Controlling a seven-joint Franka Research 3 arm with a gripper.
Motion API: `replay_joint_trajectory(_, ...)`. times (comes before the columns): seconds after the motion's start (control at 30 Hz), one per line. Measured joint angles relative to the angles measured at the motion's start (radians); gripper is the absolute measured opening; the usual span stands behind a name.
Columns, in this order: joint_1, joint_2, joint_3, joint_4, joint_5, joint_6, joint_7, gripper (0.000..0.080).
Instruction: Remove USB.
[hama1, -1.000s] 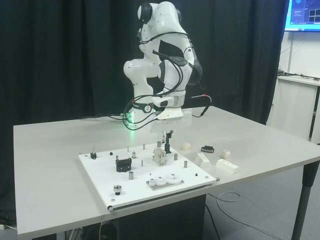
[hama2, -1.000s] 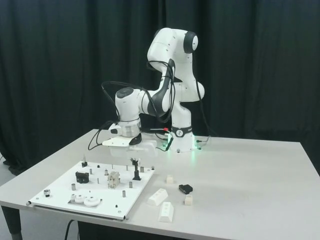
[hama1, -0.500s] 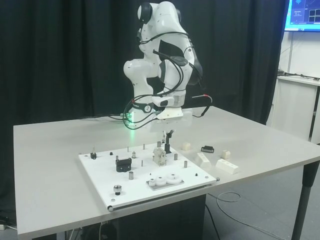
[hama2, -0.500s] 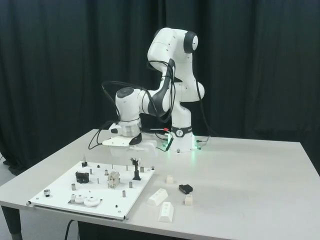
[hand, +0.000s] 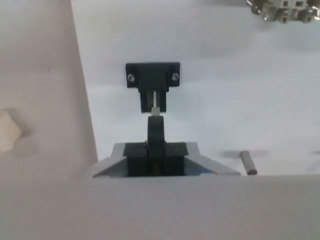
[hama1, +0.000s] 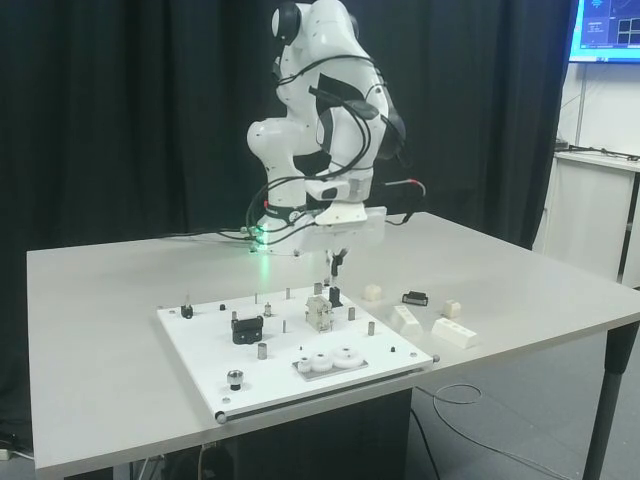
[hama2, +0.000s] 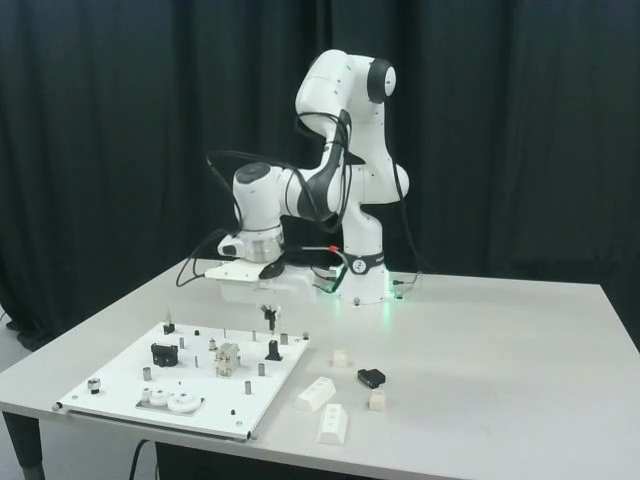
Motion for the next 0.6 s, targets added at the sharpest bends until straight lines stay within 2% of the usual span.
replay_joint_trajectory(0.3,0.009,-0.051,0.0,0.0,-0.029,-0.037,0.036,0.0067)
replay_joint_trajectory(0.6,0.011,-0.066,0.0,0.0,-0.041,-0.044,0.05,0.0067)
